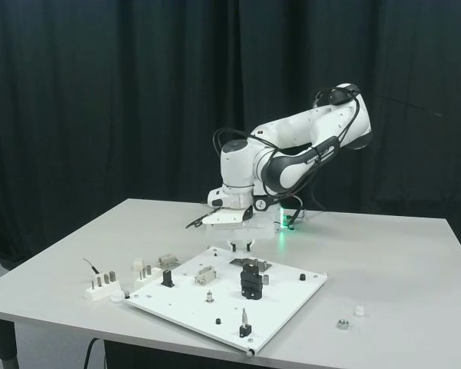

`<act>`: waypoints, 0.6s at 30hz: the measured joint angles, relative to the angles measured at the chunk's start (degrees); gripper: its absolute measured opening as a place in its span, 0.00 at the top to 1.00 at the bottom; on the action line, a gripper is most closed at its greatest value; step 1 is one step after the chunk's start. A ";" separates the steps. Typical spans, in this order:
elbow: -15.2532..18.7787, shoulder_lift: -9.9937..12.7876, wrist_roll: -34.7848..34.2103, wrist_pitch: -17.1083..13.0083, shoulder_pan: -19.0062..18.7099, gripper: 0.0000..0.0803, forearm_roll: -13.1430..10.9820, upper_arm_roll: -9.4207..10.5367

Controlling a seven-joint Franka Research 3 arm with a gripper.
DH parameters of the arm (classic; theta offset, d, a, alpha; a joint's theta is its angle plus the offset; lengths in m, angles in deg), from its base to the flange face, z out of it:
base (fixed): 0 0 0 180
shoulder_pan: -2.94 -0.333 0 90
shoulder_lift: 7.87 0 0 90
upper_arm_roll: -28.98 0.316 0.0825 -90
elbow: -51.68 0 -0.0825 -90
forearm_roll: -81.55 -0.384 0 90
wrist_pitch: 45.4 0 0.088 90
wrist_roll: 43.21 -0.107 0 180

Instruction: Insert large gear.

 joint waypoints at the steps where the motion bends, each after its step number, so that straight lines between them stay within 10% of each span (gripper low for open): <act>1: 0.00 0.00 0.00 0.11 0.00 0.59 0.00 -0.03; 18: -0.20 0.00 0.00 0.44 -0.08 0.59 -0.45 -0.11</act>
